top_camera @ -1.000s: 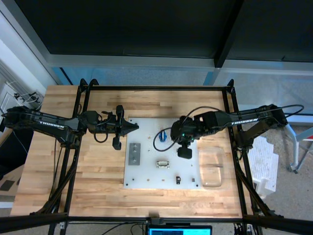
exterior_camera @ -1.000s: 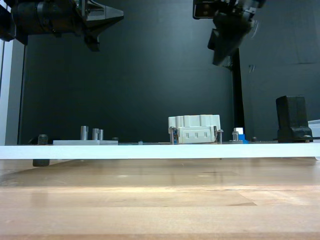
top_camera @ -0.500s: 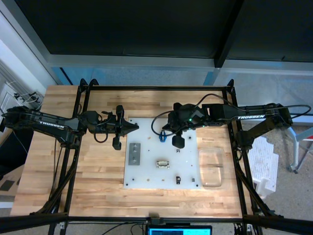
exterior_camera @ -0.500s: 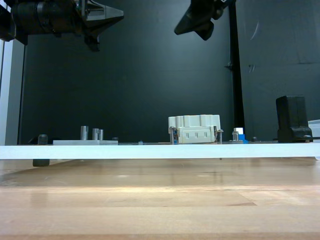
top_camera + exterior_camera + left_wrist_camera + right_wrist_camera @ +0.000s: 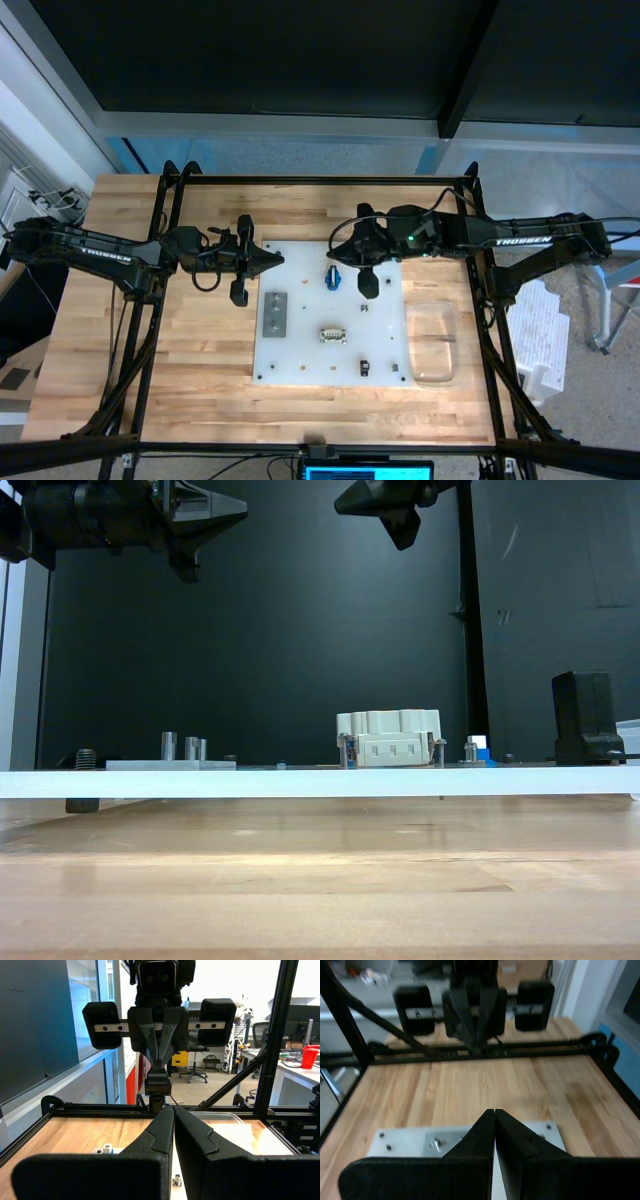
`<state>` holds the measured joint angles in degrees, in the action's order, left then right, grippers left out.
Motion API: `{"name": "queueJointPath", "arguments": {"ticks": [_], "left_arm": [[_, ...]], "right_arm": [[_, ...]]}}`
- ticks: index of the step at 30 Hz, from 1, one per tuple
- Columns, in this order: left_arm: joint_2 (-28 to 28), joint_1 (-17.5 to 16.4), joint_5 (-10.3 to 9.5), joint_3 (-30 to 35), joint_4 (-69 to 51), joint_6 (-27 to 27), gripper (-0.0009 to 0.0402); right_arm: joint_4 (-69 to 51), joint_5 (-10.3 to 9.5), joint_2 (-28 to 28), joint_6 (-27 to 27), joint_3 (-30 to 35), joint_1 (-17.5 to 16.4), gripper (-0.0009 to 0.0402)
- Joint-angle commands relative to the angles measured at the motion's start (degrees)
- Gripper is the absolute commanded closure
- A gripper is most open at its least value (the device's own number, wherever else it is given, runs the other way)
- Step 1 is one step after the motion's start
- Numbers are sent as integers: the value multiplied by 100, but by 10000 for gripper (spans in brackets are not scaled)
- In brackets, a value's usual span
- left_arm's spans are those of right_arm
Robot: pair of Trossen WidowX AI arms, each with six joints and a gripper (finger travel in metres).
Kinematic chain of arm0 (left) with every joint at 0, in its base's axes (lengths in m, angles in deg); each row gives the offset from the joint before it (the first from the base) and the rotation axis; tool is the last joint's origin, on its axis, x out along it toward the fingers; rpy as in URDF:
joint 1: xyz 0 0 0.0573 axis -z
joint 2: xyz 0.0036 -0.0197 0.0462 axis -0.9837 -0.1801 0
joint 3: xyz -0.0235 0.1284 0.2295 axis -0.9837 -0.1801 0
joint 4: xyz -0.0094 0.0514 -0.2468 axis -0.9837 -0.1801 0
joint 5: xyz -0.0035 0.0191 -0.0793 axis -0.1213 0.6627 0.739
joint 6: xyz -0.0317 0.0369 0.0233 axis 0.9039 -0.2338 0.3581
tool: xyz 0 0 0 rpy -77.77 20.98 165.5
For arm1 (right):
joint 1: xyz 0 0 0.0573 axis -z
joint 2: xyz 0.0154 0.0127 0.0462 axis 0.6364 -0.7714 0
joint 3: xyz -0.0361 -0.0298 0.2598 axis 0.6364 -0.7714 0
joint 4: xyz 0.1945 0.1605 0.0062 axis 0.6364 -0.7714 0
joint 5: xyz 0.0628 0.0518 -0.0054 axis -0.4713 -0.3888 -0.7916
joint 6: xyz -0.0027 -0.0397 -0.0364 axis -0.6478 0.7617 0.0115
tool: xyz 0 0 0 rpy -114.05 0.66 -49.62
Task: Pick the 16mm bar and install on taskboard
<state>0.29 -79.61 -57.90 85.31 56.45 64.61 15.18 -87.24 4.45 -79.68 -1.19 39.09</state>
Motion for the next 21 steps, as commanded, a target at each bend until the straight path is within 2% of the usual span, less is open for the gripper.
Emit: {"name": "queueJointPath", "arguments": {"ticks": [1, 9, 18, 21], "left_arm": [[-2, 0, 0, 0, 2, 0, 393], [-2, -2, 0, 0, 2, 0, 393], [-2, 0, 0, 0, 2, 0, 393], [-2, 0, 0, 0, 4, 0, 393]], "right_arm": [[575, 4, 138, -94, -304, 0, 393], [1845, 7, 422, -74, -1016, 7, 393], [2702, 33, 608, -79, -1617, 9, 394], [2911, 127, 667, -79, -1788, 9, 394]]}}
